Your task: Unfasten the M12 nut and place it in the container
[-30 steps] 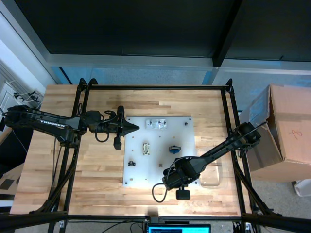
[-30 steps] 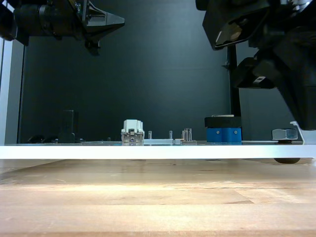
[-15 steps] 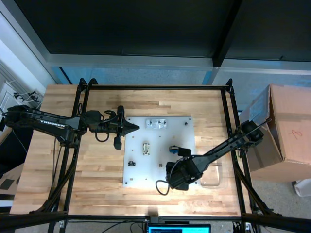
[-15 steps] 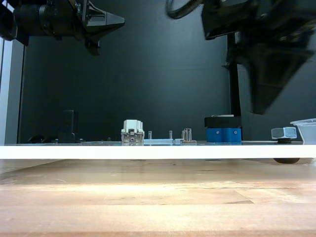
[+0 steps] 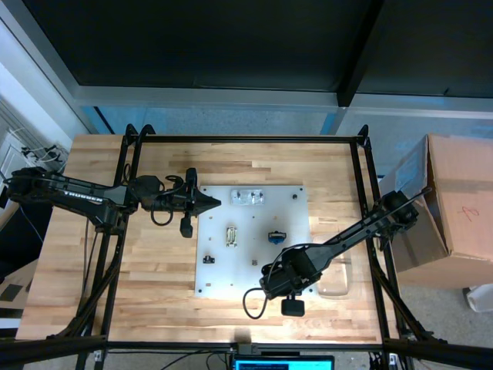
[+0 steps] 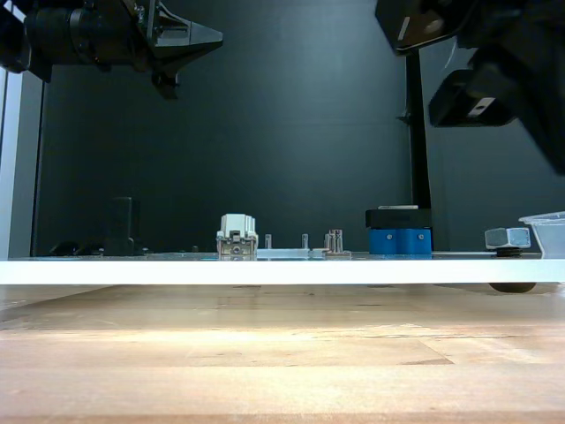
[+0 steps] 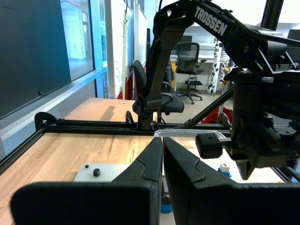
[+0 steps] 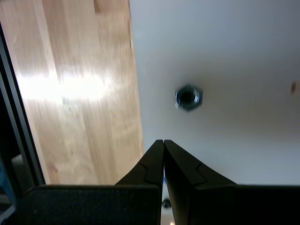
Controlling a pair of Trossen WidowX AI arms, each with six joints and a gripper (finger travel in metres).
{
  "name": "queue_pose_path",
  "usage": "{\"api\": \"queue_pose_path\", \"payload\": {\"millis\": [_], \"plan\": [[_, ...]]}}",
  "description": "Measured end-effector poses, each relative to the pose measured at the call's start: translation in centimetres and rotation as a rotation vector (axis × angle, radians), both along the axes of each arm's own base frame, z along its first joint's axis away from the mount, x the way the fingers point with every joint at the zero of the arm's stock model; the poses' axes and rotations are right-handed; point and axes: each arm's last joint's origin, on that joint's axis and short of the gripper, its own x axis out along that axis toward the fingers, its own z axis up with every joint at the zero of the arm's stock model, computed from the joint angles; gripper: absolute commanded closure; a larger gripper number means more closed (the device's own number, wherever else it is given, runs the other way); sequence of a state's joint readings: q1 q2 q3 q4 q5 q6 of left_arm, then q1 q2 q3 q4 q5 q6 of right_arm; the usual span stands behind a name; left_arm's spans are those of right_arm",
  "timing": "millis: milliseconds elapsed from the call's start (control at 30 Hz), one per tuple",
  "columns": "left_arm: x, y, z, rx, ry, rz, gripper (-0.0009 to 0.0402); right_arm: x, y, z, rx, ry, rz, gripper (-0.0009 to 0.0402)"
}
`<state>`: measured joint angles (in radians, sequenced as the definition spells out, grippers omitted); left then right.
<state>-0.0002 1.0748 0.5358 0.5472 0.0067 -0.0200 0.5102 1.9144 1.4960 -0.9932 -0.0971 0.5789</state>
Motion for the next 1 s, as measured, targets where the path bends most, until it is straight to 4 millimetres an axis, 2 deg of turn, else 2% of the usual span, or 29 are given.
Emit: {"api": "queue_pose_path", "payload": {"millis": [333, 533, 600, 733, 833, 1000], "plan": [[0.0, 0.0, 0.0, 0.000, 0.000, 0.000, 0.0393, 1.0, 0.5, -2.1, -0.005, 0.002, 0.028, 0.0393], [0.0, 0.0, 0.0, 0.000, 0.000, 0.000, 0.0393, 1.1, 0.5, -2.5, -0.007, 0.000, 0.041, 0.0393], [0.0, 0.0, 0.0, 0.000, 0.000, 0.000, 0.0393, 1.1, 0.2, -2.5, -0.057, -0.010, 0.038, 0.0393], [0.0, 0.0, 0.0, 0.000, 0.000, 0.000, 0.0393, 0.4, -1.1, -1.7, -0.321, -0.057, -0.076, 0.0393], [0.0, 0.0, 0.0, 0.000, 0.000, 0.000, 0.0393, 0.2, -1.5, -0.9, -0.334, -0.069, -0.087, 0.0393], [0.0, 0.0, 0.0, 0.000, 0.001, 0.000, 0.0393, -0.1, -1.2, -0.6, -0.273, -0.045, -0.081, 0.0393]]}}
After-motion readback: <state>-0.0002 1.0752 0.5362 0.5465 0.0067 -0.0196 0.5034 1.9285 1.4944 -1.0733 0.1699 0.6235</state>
